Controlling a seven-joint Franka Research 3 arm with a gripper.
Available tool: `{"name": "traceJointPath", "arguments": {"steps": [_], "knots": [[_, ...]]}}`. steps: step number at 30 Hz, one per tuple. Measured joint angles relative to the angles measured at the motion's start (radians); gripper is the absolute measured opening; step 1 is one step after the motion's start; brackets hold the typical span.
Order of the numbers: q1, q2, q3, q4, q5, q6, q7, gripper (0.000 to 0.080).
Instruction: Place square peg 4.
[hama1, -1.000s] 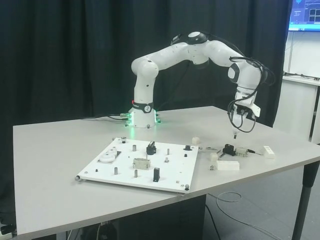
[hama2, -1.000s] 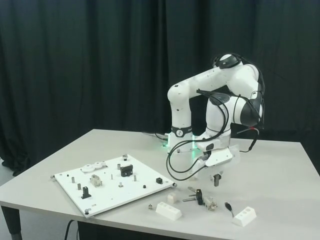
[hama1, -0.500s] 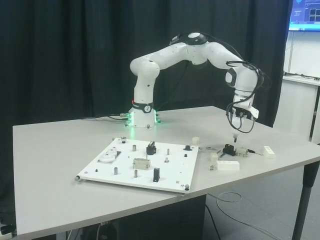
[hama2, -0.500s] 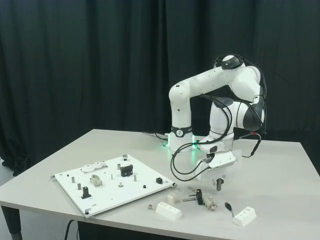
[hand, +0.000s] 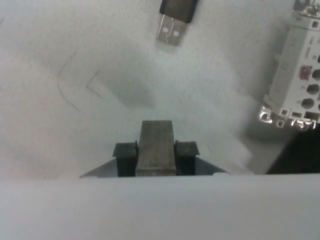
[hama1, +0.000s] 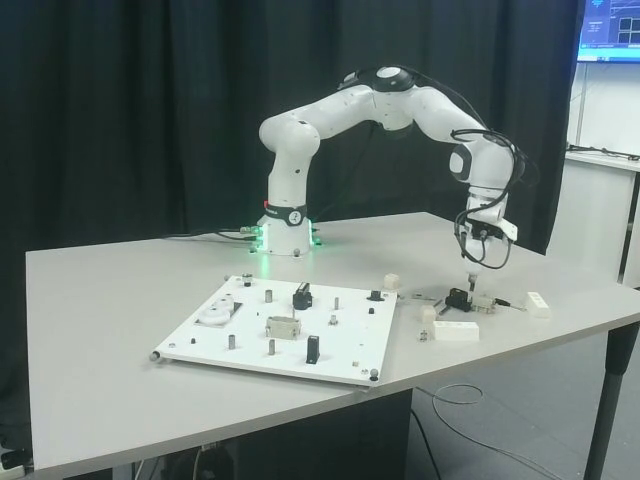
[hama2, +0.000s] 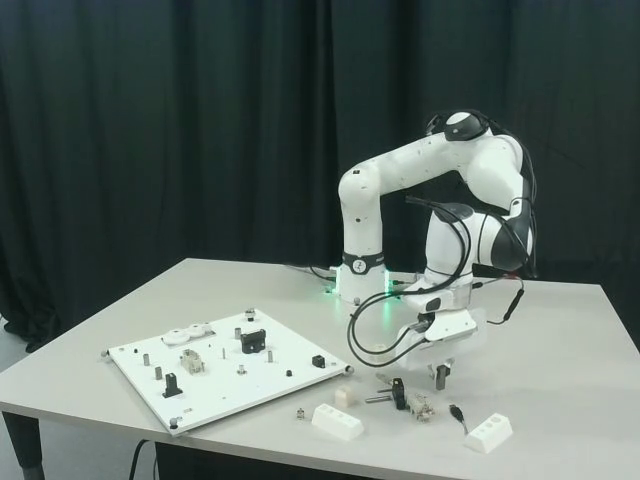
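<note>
Gripper (hand: 156, 150) clamped on square peg (hand: 156, 146), lowered nearer the table (hama1: 120, 300) since 1 second ago

Gripper (hama2: 439, 376) hangs low over bare grey table (hama1: 120, 290), hemmed by loose parts: USB plug (hand: 173, 20) and white connector block (hand: 300, 70) close by, black part (hama2: 400, 391) just beside. White blocks (hama2: 337, 422) (hama2: 487, 432) line the near edge. Open tabletop behind the arm; white board (hama1: 283, 325) w/ upright pegs stands well apart.
</note>
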Motion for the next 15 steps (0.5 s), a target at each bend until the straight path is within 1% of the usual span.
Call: {"name": "traceJointPath", "arguments": {"steps": [7,8,15], "knots": [[0.004,0.000,0.004,-0.002,0.000,0.006,0.000,0.0154],[0.004,0.000,0.004,-0.002,0.000,0.006,0.000,0.0324],[0.006,0.000,0.003,-0.002,0.000,0.006,0.000,0.0324]]}}
